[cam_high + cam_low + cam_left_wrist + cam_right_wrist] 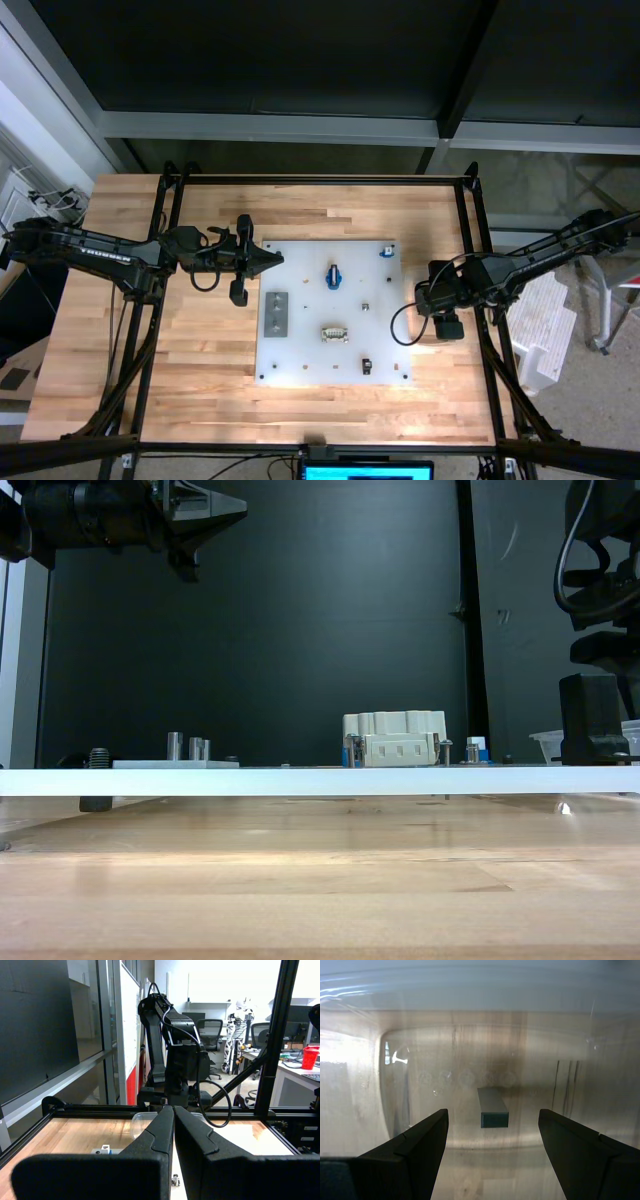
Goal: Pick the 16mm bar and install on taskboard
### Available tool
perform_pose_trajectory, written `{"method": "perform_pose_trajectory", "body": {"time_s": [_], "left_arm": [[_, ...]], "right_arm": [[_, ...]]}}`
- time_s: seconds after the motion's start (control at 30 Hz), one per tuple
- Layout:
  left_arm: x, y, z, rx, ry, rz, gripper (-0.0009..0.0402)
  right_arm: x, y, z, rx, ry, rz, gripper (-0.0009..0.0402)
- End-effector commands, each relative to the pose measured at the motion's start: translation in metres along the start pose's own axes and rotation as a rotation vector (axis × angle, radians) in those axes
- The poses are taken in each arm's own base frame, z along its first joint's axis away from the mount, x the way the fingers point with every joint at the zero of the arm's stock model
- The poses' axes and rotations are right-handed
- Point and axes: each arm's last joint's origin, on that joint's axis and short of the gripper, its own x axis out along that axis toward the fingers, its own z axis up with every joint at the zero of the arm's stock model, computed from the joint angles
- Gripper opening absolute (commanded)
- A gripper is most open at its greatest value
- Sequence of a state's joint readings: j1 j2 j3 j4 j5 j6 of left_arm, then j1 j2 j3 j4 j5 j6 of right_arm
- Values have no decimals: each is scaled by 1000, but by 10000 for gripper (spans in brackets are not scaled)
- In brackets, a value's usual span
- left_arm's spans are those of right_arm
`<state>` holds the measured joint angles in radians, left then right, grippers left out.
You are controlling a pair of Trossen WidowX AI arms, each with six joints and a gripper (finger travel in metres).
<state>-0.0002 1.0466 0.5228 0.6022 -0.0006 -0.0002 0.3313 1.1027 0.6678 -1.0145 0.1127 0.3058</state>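
My right claw hangs open, pointing down at the 16mm bar. The bar lies free on the floor of a clear bin, off the taskboard. It sits centred between my fingers, so I'd drop straight and clamp its long sides squarely. Left claw is clenched empty, high over the taskboard's left edge.

White lettering on the left arm, above the left edge of the desk and back from the left gripper, appears to spell TROSSEN, a brand name. The lit screen at the near edge carries nothing legible.
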Motion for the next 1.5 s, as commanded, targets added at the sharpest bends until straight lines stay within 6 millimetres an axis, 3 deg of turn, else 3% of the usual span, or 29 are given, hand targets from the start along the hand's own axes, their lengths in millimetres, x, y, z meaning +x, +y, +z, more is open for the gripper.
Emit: {"method": "perform_pose_trajectory", "body": {"time_s": [0.03, 0.8, 1.5], "left_arm": [[0, 0, 0, 0, 0, 0, 0], [0, 0, 0, 0, 0, 0, 0], [0, 0, 0, 0, 0, 0, 0]], "right_arm": [[5, 0, -2, 4, 3, 0, 252], [17, 3, -5, 19, -11, 6, 246], [17, 3, -5, 23, -16, 7, 53]]}}
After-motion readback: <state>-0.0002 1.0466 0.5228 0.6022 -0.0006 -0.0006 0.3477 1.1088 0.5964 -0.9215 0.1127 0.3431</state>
